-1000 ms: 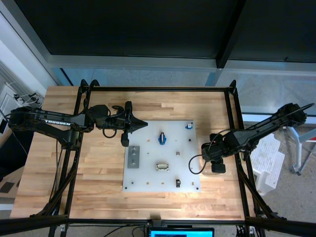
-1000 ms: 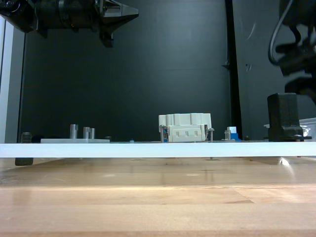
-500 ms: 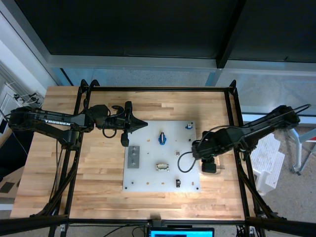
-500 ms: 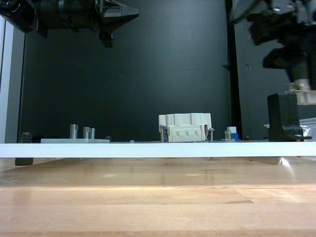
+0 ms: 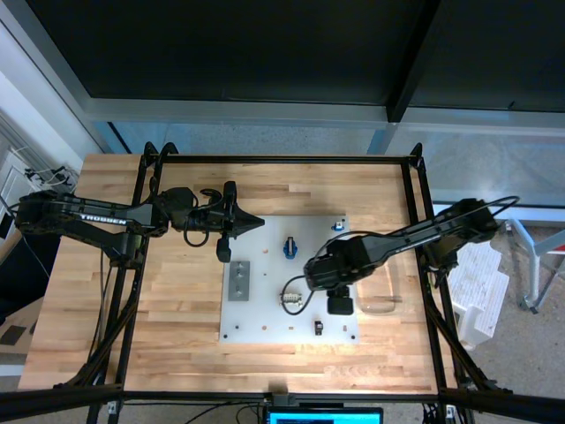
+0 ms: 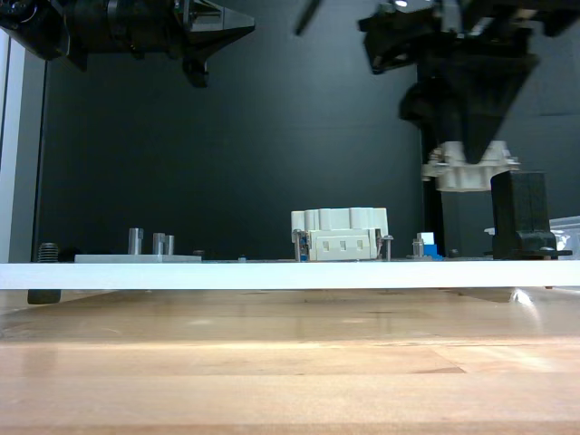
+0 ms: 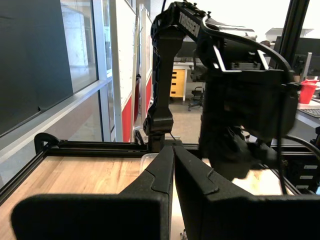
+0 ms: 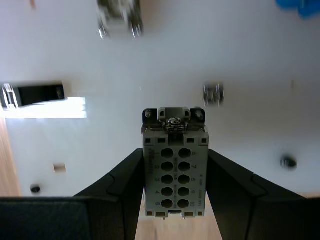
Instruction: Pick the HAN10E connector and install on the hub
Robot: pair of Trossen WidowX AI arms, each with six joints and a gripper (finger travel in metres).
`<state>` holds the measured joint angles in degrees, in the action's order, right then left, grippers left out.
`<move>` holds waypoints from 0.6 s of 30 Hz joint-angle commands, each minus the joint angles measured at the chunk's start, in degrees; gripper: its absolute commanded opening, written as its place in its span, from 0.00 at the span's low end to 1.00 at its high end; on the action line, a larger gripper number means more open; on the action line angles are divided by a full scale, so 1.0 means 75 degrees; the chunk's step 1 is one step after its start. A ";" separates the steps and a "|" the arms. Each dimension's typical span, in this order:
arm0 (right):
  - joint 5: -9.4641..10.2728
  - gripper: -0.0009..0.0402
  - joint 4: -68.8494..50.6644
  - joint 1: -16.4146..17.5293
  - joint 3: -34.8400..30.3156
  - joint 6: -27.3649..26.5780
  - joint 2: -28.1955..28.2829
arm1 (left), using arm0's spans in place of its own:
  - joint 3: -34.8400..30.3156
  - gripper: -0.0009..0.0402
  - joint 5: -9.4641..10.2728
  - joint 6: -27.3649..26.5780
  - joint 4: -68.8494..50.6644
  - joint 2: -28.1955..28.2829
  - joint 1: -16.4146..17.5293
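Observation:
The HAN10E connector [image 8: 174,165] is a beige block with two rows of contact holes, clamped between my right gripper's fingers [image 8: 125,180]. My right gripper [image 6: 469,156] holds the connector [image 6: 469,172] in the air above the white board, to the right of the hub [image 6: 340,236]. From above, the right gripper [image 5: 328,281] hangs just right of the hub [image 5: 291,300], which is bolted near the board's middle. My left gripper [image 5: 245,221] hovers off the board's far left corner, fingers [image 7: 173,165] pressed together and holding nothing.
On the white board [image 5: 265,322] stand a grey metal block with two holes [image 5: 238,281], a blue upright connector [image 5: 290,247] and a small black part [image 5: 318,329]. A clear tray [image 5: 381,296] lies at the board's right edge. A black frame surrounds the table.
My right arm has swung left from the table's right side over the board, carrying the connector toward the hub. The left arm has not moved.

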<state>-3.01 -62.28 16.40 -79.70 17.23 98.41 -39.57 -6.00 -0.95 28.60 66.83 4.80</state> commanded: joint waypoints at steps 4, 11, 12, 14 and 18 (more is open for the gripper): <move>0.0006 0.08 -0.0070 -0.0041 -0.0965 -0.0169 0.0836 | -0.0003 0.02 -0.0003 0.0000 0.0000 0.0003 0.0000; 0.0009 0.08 -0.0271 -0.0047 -0.1862 -0.0050 0.1565 | -0.0003 0.02 0.0000 0.0000 0.0000 0.0003 0.0003; 0.0006 0.08 -0.0306 -0.0050 -0.1985 0.0044 0.1661 | -0.0003 0.02 0.0000 0.0000 0.0000 0.0003 0.0003; 0.0009 0.08 -0.0326 -0.0055 -0.2177 0.0067 0.1807 | -0.0003 0.02 0.0000 0.0000 0.0000 0.0003 0.0000; 0.0015 0.08 -0.0443 -0.0055 -0.2541 0.0224 0.2095 | -0.0003 0.02 0.0000 0.0000 0.0000 0.0003 0.0003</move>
<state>-2.92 -65.19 15.94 -97.84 18.41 113.45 -39.57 -6.00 -0.95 28.58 66.85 4.80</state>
